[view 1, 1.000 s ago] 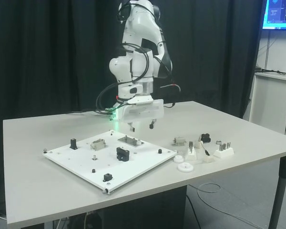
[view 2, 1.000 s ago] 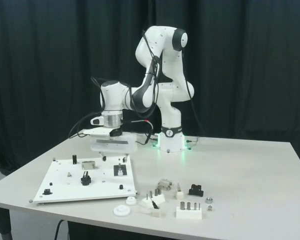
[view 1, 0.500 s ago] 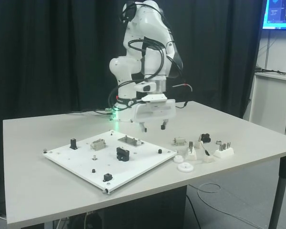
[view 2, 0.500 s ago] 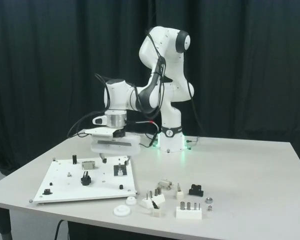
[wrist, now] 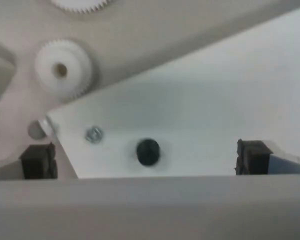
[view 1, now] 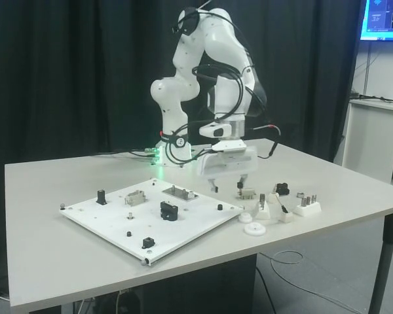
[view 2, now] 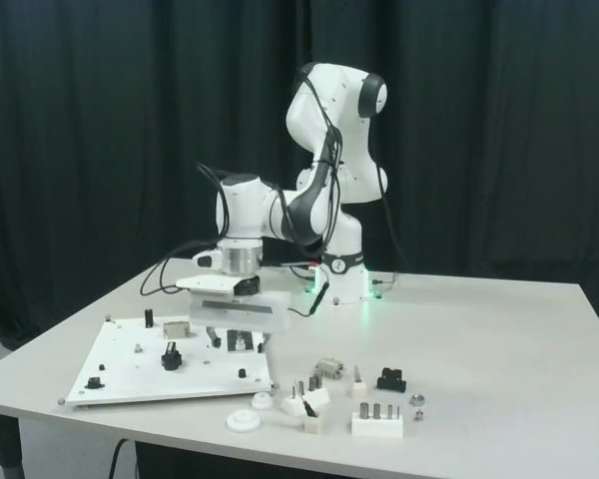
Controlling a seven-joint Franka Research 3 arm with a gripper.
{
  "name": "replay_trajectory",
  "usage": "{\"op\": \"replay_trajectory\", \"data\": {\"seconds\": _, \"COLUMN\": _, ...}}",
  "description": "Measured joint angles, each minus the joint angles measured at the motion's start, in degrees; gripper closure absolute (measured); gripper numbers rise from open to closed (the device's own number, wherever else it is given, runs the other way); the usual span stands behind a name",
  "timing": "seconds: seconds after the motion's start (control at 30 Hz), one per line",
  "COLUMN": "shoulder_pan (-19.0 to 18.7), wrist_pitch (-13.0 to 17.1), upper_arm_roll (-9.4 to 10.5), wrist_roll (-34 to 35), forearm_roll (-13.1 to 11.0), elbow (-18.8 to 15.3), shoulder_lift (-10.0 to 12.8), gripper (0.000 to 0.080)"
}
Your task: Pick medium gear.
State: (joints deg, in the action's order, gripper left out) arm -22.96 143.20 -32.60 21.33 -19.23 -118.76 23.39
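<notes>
Two white gears lie on the grey table just off the white board's [view 1: 183,222] near corner: a smaller one [view 1: 245,218] [view 2: 263,401] [wrist: 63,70] and a larger one [view 1: 254,229] [view 2: 243,421], whose edge just shows in the wrist view [wrist: 82,4]. My gripper [view 1: 226,188] [view 2: 237,341] [wrist: 145,159] hangs open and empty a little above that corner of the board, short of both gears. A black peg [wrist: 148,151] on the board sits between the two black fingertips [wrist: 38,161].
Beyond the gears stand small white holders with pins [view 1: 308,206], a black clip [view 1: 283,190] and a metal connector [view 1: 247,193]. The board carries black parts [view 1: 168,210] and a metal block [view 1: 133,197]. The table's front edge [view 1: 262,245] runs close to the gears.
The arm has swung the gripper from over the board's far side toward the corner near the gears and lowered it. The fingers stay open.
</notes>
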Motion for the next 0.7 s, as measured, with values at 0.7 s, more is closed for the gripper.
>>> {"op": "replay_trajectory", "data": {"seconds": 0.7, "shoulder_pan": 1.86, "wrist_pitch": -0.03, "upper_arm_roll": 4.74, "wrist_roll": -0.14, "forearm_roll": -3.07, "elbow": 3.51, "shoulder_lift": 5.00, "gripper": 0.0003}}
